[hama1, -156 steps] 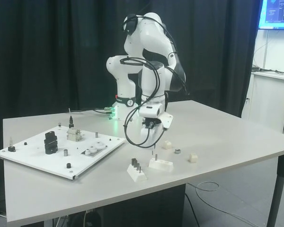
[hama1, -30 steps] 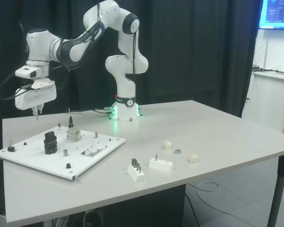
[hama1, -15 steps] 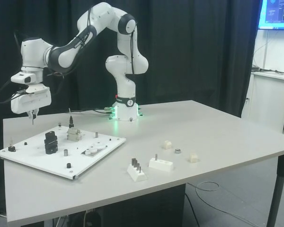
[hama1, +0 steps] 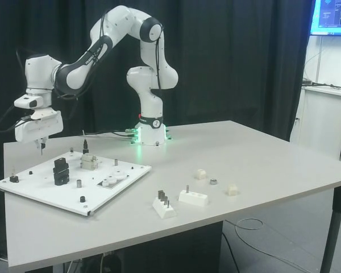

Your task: Insert round peg 1.

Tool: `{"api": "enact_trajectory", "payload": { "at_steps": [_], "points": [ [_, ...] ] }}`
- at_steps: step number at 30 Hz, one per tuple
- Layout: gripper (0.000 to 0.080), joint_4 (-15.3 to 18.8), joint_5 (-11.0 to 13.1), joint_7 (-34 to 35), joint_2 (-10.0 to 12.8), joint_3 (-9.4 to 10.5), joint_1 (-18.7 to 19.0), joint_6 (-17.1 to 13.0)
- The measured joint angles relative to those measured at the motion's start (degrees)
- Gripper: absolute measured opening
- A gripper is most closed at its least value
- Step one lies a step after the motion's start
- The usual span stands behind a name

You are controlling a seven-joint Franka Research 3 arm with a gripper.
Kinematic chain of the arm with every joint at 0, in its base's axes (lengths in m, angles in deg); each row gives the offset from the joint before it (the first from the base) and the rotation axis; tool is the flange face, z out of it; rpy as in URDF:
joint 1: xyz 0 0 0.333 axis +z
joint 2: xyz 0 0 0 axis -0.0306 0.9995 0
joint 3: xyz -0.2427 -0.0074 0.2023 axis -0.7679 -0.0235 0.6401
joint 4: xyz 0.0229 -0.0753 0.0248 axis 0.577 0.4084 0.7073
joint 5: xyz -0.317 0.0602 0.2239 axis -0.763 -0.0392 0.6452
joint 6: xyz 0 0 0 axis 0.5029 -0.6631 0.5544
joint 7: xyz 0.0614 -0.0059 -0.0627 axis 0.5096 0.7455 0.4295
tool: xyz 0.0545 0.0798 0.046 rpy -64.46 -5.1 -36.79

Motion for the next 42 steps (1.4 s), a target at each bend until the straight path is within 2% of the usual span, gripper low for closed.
{"api": "enact_trajectory", "payload": {
  "at_steps": [42],
  "points": [
    [0.0017, 1.2, 10.0, -2.2, 2.8, 0.0, -1.5, -0.4]
  ]
}}
